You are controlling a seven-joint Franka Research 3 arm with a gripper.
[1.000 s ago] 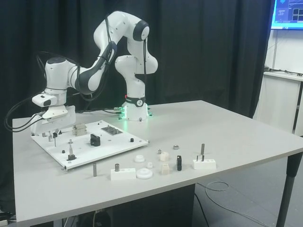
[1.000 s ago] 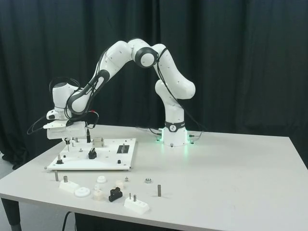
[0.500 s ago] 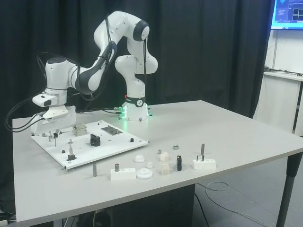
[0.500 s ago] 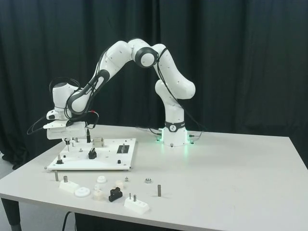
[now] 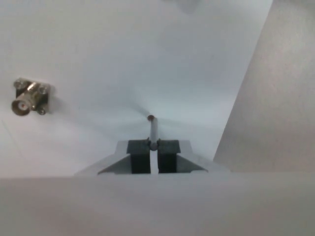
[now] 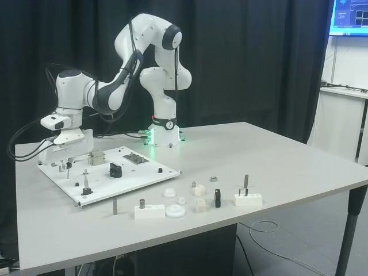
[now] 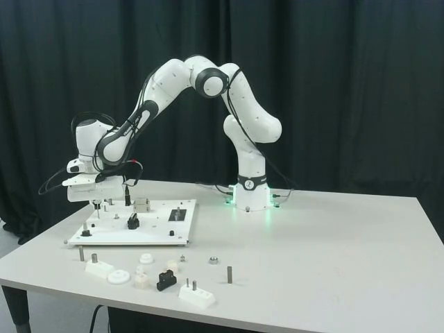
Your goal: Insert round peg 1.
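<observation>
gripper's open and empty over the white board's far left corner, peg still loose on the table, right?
Not quite. The gripper is over the white board, but not open and empty: the wrist view shows its fingers shut on the round peg, which points down at the board. Loose pegs on the grey table are others.

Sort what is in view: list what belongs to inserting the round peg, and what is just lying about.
In the job:
- claw, shut on the round peg
- white board under the peg

Lying about:
- metal connector on the board
- black clip, white gear and white block with pins on the grey table
</observation>
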